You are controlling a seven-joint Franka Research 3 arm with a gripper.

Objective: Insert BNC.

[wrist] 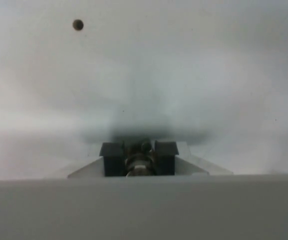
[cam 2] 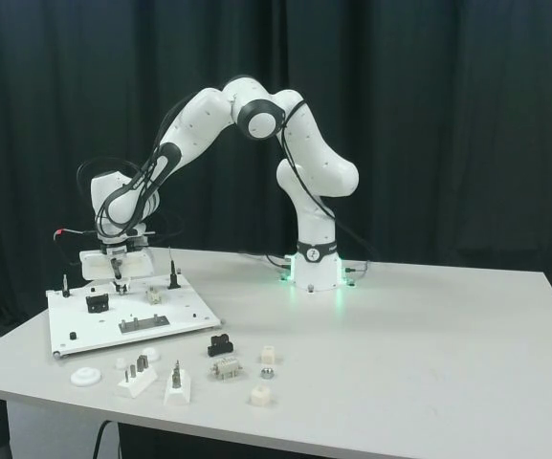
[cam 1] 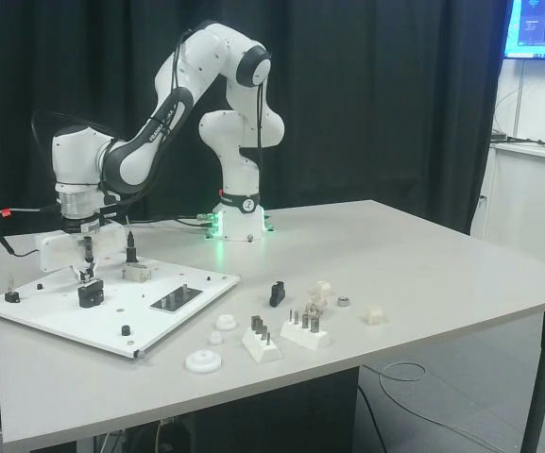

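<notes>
In the wrist view my gripper is shut on a small metal BNC connector, which sits between the two black fingertips. The white board lies close below. In the first room view the gripper hangs low over the far left part of the white board, just above a black block. The second room view shows the gripper a little behind that black block. The connector is too small to make out in either room view.
A thin black post, a small white part and a flat grey plate stand on the board near the gripper. A dark hole marks the board. Loose white holders, a black part and round white pieces lie on the grey table.
</notes>
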